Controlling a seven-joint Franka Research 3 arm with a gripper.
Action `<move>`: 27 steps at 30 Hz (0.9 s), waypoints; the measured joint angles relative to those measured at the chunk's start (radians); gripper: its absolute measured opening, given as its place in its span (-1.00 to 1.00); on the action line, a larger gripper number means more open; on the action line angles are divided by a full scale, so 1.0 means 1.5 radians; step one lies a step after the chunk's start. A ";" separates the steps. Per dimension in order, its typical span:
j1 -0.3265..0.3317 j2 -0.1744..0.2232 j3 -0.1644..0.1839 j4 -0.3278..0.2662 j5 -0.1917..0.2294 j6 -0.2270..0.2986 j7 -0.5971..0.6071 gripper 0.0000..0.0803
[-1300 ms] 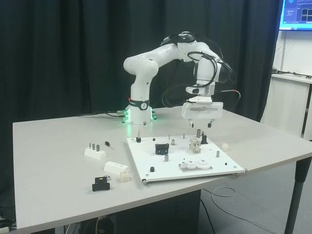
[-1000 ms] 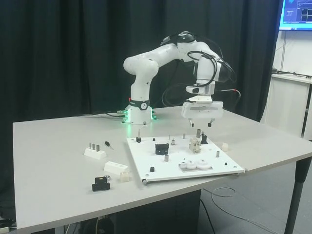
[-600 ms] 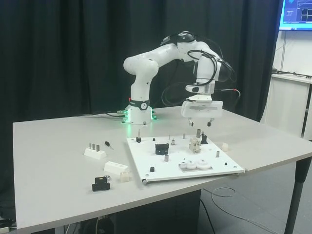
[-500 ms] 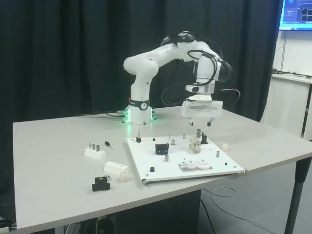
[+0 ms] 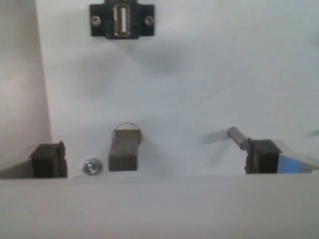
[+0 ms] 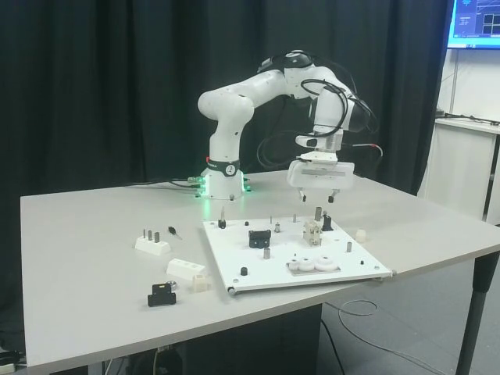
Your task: Insert square peg 4.
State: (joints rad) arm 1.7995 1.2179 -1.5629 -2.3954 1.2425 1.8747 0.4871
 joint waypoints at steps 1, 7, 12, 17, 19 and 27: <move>0.000 0.000 0.000 -0.001 -0.001 0.000 -0.001 0.99; -0.003 0.000 0.003 -0.006 -0.011 0.000 -0.009 0.99; -0.008 0.000 0.009 -0.010 -0.013 0.000 -0.016 0.99; -0.013 0.000 0.017 -0.011 -0.013 0.000 -0.023 0.99; -0.013 0.000 0.020 -0.012 -0.013 0.000 -0.023 0.99; -0.013 0.000 0.025 -0.017 -0.013 0.001 -0.031 0.99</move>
State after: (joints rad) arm 1.7793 1.2184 -1.5249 -2.4204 1.2229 1.8759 0.4410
